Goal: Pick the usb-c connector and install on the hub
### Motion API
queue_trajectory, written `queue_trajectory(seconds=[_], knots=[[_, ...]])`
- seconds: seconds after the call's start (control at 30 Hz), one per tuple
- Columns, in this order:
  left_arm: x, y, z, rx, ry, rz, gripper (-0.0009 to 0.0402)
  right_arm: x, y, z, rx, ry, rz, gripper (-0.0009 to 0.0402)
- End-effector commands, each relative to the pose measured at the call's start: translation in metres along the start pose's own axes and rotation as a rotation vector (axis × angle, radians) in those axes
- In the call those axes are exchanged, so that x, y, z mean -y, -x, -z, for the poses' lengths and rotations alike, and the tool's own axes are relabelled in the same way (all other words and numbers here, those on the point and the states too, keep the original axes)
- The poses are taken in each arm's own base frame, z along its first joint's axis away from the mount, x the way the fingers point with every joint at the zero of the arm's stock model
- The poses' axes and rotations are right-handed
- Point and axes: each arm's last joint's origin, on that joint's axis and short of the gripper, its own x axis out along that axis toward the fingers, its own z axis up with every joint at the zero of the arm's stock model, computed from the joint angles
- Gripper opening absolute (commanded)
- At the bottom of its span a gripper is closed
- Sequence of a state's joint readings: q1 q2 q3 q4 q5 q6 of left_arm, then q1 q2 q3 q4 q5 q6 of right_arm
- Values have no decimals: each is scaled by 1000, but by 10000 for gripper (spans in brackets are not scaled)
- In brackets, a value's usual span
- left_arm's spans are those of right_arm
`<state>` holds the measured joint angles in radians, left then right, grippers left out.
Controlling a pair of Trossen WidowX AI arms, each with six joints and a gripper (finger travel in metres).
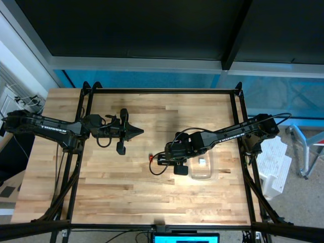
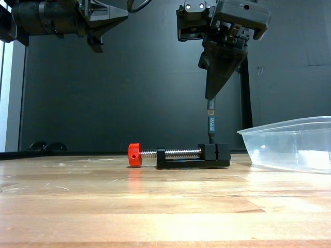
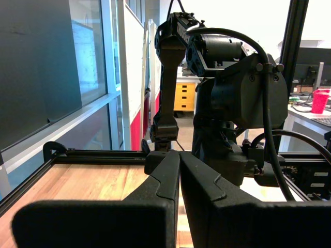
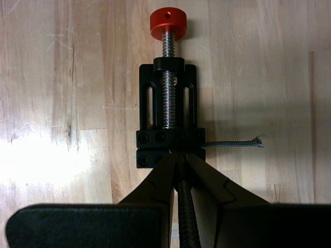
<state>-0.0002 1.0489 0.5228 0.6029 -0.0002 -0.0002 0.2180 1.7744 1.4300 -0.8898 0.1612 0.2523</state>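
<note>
R end effector (image 2: 209,96): usb-c connector (image 2: 211,124) prob. touching hub (image 2: 192,160); L end effector (image 3: 179,156) aloft.

Black hub (image 4: 147,138), red-orange knob (image 4: 168,23), on a pale, streaky-grained wooden counter (image 1: 126,192). The left claw (image 1: 140,131), up at the left, is black. The black right claw (image 2: 209,95) over the hub pinches the dark-grey usb-c connector (image 2: 211,124).

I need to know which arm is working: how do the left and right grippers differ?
The left gripper is well apart from the hub; the right gripper is straight above it. The left gripper is shut on nothing; the right gripper is shut on the usb-c connector, held upright with its lower end at the hub. Both are closed.
</note>
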Motion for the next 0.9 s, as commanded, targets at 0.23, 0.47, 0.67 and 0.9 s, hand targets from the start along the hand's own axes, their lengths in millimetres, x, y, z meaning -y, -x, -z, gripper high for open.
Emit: queue_trajectory(seconds=[0.23, 0.47, 0.67, 0.9], knots=[[0, 0, 0, 0, 0, 0, 0, -1, -6, 0, -13, 2, -2, 0], [0, 0, 0, 0, 0, 0, 0, -1, -7, -1, -8, 8, -1, 0], [0, 0, 0, 0, 0, 0, 0, -1, -7, -1, -14, 8, 1, 0], [0, 0, 0, 0, 0, 0, 0, 0, -5, 0, -10, 8, 8, 0]])
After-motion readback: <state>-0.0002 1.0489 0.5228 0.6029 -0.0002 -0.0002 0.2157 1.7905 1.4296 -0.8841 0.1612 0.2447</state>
